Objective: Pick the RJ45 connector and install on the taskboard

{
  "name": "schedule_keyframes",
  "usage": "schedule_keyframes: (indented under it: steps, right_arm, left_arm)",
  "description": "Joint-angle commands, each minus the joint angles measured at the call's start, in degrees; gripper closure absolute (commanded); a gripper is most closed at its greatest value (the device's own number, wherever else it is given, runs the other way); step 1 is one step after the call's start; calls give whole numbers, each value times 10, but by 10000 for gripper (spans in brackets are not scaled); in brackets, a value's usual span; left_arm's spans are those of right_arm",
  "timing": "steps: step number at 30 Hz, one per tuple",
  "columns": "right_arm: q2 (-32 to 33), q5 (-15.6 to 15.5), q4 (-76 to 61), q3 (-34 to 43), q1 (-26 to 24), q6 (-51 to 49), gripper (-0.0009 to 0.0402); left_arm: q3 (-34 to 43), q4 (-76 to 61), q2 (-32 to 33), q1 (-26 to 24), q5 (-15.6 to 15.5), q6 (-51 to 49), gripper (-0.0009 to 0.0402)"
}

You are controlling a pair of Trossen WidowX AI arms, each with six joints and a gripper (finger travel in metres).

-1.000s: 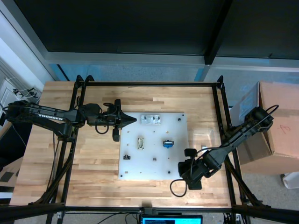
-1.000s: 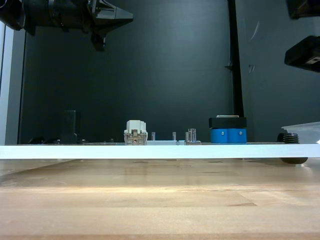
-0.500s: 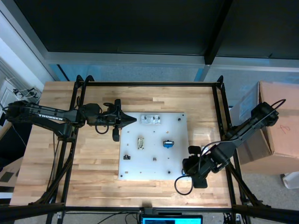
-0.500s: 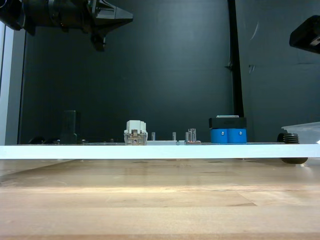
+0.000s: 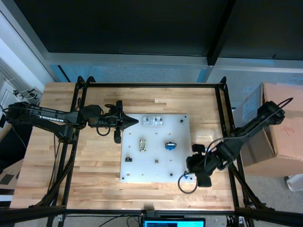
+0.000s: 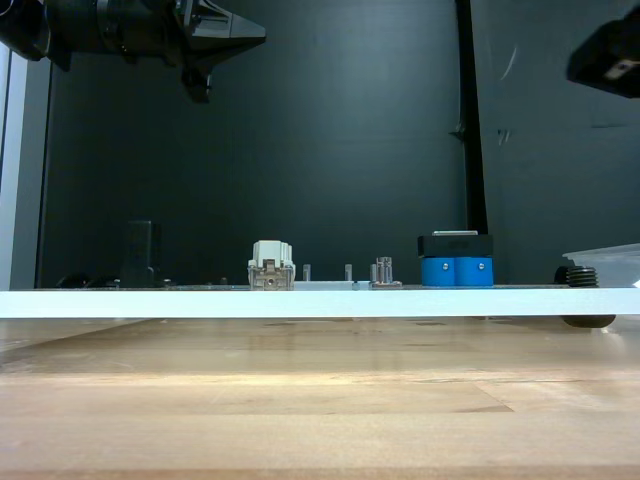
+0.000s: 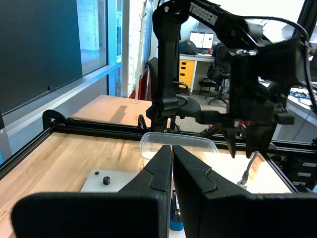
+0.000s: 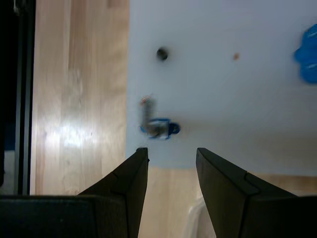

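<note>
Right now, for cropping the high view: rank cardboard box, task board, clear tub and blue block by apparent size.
task board and cardboard box: alike
clear tub
blue block
Left gripper, shut, above board's far-left corner; right gripper, open, over its near-right corner. RJ45 connector: cannot tell.

Robotics lab. Left arm [image 5: 47, 117] and right arm [image 5: 246, 132] bolted to a black-framed [image 5: 151, 85] butcher-block table [image 5: 94, 165] with white task board [image 5: 142, 172]; behind: monitors [image 7: 200, 39], yellow drawer cabinet [image 7: 187, 74], office chair [image 7: 216, 84], cardboard box [image 5: 279, 127].
</note>
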Motion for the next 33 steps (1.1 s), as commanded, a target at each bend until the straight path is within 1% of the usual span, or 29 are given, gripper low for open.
schedule_keyframes:
  steps: [1,4,8,11,16,18,22,25,29,30,32,33]
  right_arm:
    - [-31,26,4,-3,-33,-31,260]
    - [-61,58,29,-12,-64,-64,261]
    - [-100,58,72,-33,-119,-108,270]
    - [-126,58,123,-50,-159,-149,285]
    - [-159,56,255,-96,-221,-210,326]
    - [-173,50,315,-118,-241,-229,349]
    - [-196,12,423,-157,-278,-259,397]
    - [-209,-26,480,-180,-313,-264,387]
    - [-221,-71,542,-204,-357,-275,395]
    - [-222,-80,558,-210,-365,-278,392]
    - [-222,-88,594,-222,-383,-278,394]
    - [-222,-99,613,-229,-390,-278,394]
  left_arm:
    - [0,0,0,0,0,0,393]
    - [0,0,0,0,0,0,393]
    - [0,0,0,0,0,0,392]
    - [0,0,0,0,0,0,392]
    - [0,0,0,0,0,0,393]
    - [0,0,0,0,0,0,393]
    - [0,0,0,0,0,0,393]
    - [0,0,0,0,0,0,393]
    - [0,0,0,0,0,0,393]
    - [0,0,0,0,0,0,393]
    - [0,0,0,0,0,0,392]
    - [0,0,0,0,0,0,393]
